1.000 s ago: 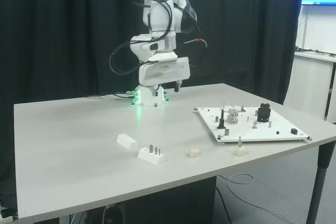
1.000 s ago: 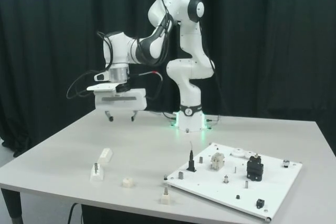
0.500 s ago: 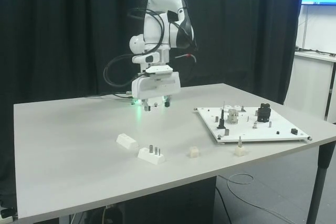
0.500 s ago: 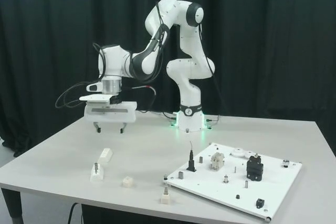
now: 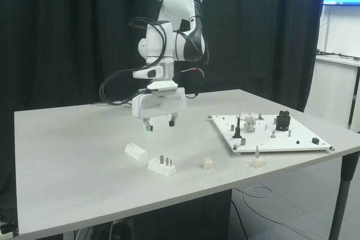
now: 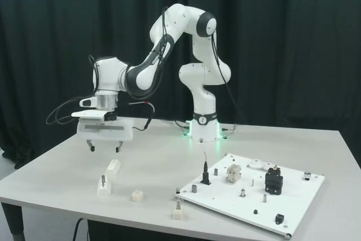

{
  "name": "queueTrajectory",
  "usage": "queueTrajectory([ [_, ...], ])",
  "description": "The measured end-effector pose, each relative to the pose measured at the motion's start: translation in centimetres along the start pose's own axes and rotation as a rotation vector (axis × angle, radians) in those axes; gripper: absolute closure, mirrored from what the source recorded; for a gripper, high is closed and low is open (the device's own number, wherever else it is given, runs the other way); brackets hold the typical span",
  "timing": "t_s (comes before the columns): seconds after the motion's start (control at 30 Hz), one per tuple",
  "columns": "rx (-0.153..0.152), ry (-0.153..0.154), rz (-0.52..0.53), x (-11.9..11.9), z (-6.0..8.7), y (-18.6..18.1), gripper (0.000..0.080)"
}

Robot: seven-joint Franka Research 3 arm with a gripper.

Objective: Pick round peg 2.

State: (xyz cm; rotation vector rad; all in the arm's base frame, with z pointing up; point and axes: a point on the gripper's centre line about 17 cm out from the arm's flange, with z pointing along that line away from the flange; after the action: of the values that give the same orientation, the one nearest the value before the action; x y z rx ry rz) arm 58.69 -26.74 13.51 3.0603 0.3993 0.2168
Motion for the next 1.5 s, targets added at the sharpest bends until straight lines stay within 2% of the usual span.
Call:
queueTrajectory([
  [0.73,0.033,-0.006,0.024,3.6,4.6,0.6,0.0003],
  [1.13,0.031,-0.026,-0.042,3.8,6.3,0.4,0.0003],
  [1.5,0.045,-0.035,-0.069,3.1,7.4,0.4,0.0003],
])
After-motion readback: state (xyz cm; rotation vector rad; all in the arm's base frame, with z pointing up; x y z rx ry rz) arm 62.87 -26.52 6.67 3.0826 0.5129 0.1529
